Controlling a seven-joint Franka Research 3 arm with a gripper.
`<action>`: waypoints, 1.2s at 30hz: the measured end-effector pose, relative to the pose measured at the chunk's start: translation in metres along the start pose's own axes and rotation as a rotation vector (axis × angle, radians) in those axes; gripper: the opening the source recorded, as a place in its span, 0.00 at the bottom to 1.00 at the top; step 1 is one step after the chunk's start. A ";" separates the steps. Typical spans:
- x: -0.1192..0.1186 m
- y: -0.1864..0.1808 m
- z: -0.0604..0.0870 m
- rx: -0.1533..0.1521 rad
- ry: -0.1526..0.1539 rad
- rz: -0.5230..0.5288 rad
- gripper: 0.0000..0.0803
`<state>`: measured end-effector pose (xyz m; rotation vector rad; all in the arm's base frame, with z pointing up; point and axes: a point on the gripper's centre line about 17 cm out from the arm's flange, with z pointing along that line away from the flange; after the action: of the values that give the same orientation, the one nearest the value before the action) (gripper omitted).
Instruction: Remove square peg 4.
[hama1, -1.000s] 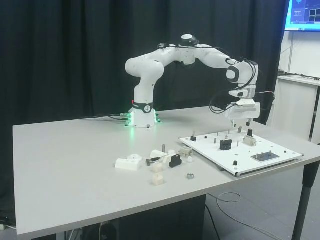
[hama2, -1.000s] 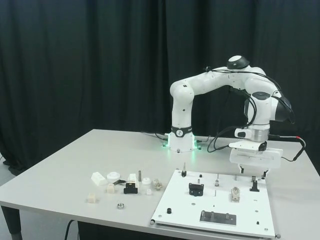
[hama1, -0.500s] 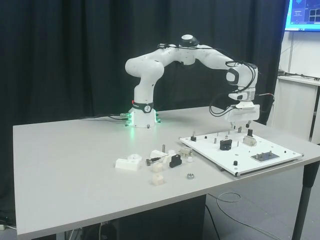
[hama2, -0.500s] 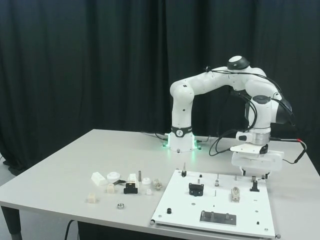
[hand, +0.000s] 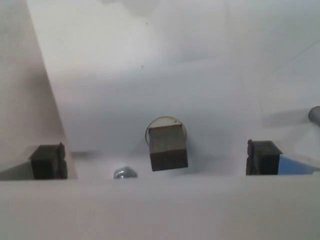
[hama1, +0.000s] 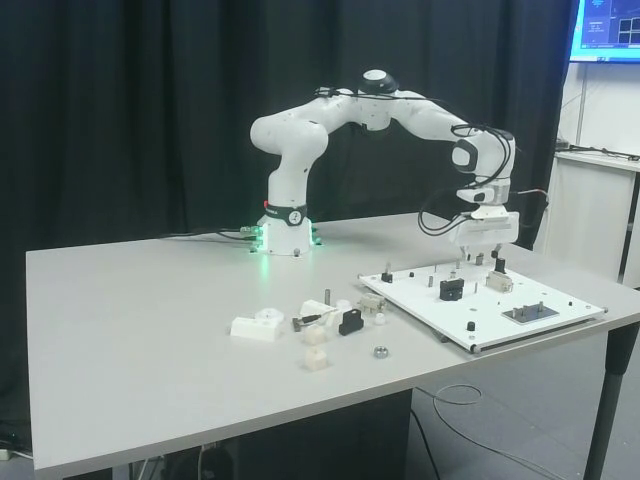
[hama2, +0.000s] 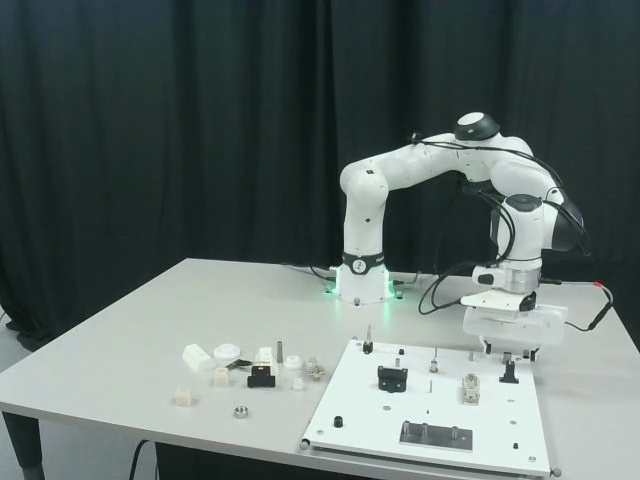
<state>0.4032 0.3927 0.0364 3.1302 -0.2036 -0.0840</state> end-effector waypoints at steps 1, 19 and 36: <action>0.000 0.000 0.000 0.000 0.001 0.000 1.00; 0.004 0.008 0.011 -0.011 0.010 0.011 0.47; 0.004 0.005 0.012 -0.002 0.011 0.009 0.20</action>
<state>0.4063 0.3872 0.0242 3.1268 -0.2177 -0.0664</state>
